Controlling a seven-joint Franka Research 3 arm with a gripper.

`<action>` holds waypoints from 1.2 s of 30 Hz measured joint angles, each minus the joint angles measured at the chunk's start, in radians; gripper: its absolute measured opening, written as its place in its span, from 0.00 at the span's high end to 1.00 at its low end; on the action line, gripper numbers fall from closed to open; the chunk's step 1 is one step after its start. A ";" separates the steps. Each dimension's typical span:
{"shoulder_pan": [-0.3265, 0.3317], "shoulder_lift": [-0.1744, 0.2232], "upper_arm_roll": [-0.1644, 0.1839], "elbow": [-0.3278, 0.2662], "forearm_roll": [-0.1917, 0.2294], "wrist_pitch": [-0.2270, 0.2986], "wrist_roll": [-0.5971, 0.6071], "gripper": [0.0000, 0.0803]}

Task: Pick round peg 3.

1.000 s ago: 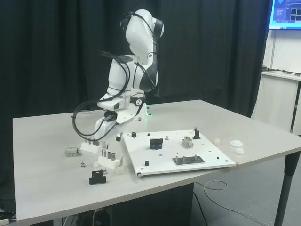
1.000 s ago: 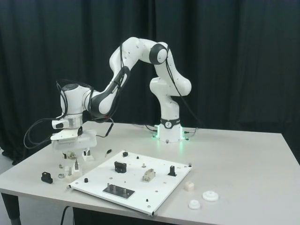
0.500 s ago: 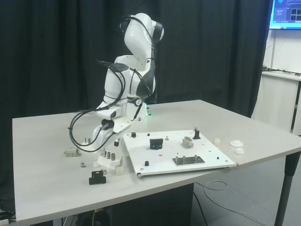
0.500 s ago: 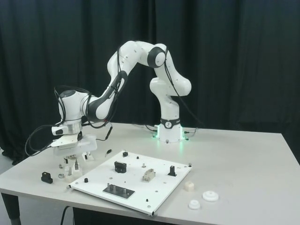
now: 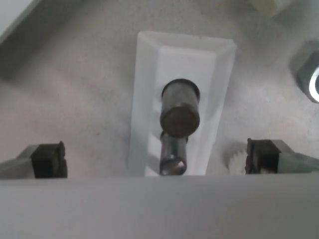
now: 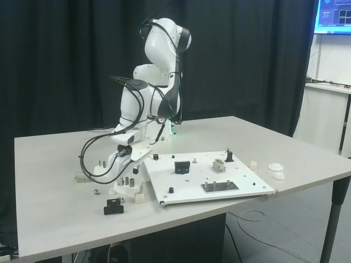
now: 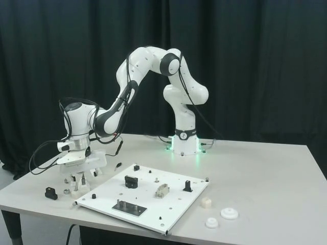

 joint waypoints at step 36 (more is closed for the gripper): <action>0.003 -0.004 -0.002 -0.010 0.022 0.030 0.000 0.87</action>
